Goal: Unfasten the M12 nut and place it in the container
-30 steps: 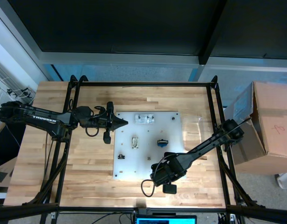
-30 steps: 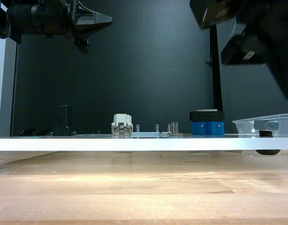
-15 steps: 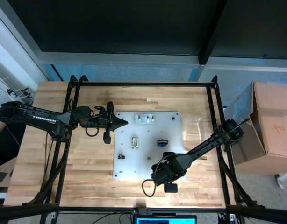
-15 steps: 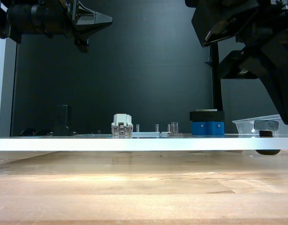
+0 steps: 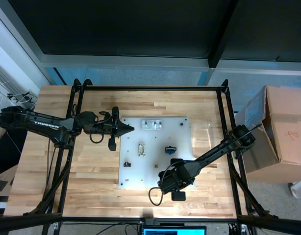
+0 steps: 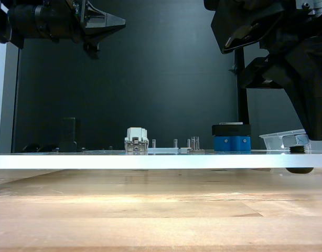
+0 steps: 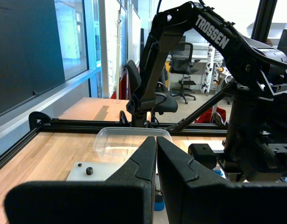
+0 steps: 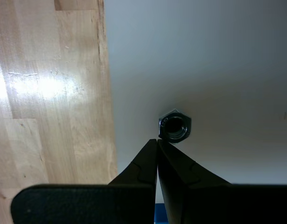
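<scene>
The small silver hex nut (image 8: 175,125) sits on its black ribbed stud (image 6: 296,149) just beyond the right gripper (image 8: 157,141), whose empty, pressed-together tips would likely butt it if lowered unopened; the left gripper (image 7: 156,140), likewise closed, hovers well apart.

**Pale wood, white board, black pincers**
The surface (image 5: 91,166) is plank wood with a soft sheen that catches the light, and the board (image 5: 133,176) on it is smooth matt white. The nut (image 6: 293,140) is bright faceted metal and sits on its stud (image 6: 296,149) of black ribs. The container (image 7: 129,140) is clear glossy plastic. The left pincer (image 7: 156,140), over the board's left edge, and the right pincer (image 8: 157,142), above the nut, are matt black with tips pressed together.
</scene>
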Robot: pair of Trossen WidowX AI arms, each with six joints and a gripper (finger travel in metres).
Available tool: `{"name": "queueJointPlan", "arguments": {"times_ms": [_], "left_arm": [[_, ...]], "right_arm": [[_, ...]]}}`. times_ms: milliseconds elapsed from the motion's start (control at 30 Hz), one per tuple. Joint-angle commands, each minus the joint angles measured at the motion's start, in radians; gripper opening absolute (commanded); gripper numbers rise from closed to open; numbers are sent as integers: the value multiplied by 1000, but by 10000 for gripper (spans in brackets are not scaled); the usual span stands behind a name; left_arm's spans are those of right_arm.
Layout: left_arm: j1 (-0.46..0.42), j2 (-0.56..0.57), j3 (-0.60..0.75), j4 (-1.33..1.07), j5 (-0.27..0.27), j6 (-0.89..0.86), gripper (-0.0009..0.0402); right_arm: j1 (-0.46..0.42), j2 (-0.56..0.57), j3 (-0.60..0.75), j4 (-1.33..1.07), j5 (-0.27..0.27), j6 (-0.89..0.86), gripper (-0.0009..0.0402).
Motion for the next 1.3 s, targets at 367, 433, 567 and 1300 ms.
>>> {"name": "queueJointPlan", "arguments": {"times_ms": [367,433,567,1300], "left_arm": [[0,0,0,2,0,0,0],[0,0,0,0,0,0,0],[0,0,0,1,0,0,0],[0,0,0,0,0,0,0]], "right_arm": [[0,-49,12,-119,201,173,0],[0,-50,26,-114,169,210,0],[14,-50,88,-100,123,243,4],[19,51,137,-6,34,79,266]]}}
